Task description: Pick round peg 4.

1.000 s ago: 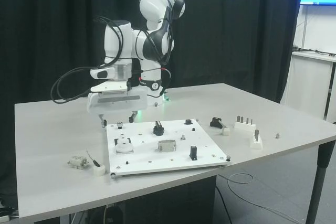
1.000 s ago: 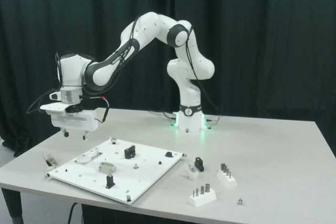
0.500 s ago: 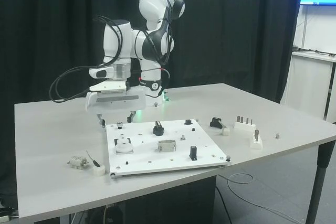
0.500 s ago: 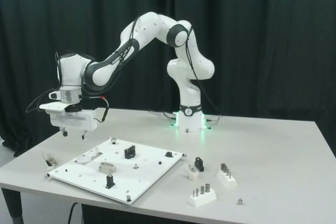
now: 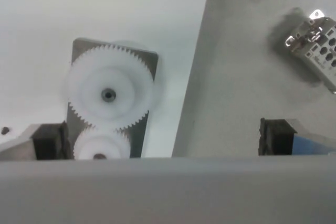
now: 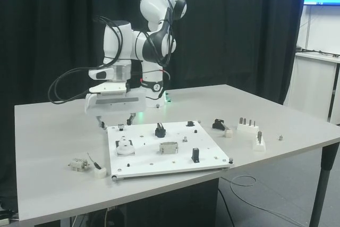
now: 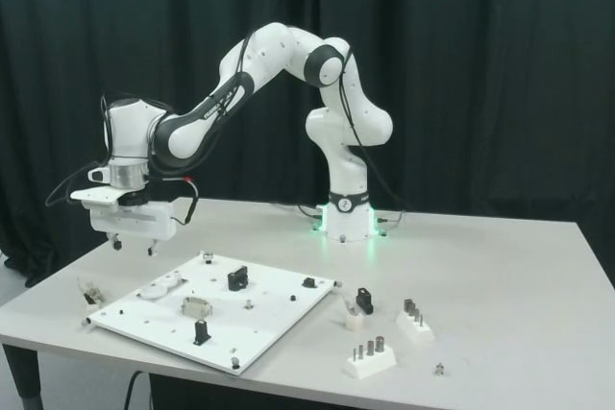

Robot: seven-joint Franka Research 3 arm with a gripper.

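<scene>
While hanging above the table (image 6: 48, 126) at the board's (image 6: 175, 160) edge, keeps clear of everything below; gripper (image 6: 116, 124) pointing straight down, jaws released and spread wide, gripping nothing.

Seen from the wrist: gripper (image 5: 163, 138) straddling the edge of the white board (image 5: 79, 9); one black finger (image 5: 48, 140) over the board beside the small gear (image 5: 100, 145), the other over the grey table (image 5: 236, 87). Large white gear (image 5: 109, 95) meshed with the small one, both seated on a grey plate (image 5: 149, 61); metal connector (image 5: 315, 43) lying on the table off the board, near the far finger's side.

From the second room view: gripper (image 7: 134, 247) raised over the board's (image 7: 154, 319) end farthest from the arm's base (image 7: 348, 223); green glow at that base. Gears (image 7: 159, 287) on the board just below and inward of the gripper; connector (image 7: 89, 297) on the table beside that same end.

As for round peg 4: cannot tell it apart among the pegs (image 7: 369, 346) standing upright in two white holders (image 7: 415, 325) on the table beyond the board's opposite end, well apart from the gripper. Same pegs (image 6: 247, 121) in the first room view, past a black part (image 6: 218, 124) off the board's corner; all untouched.
</scene>
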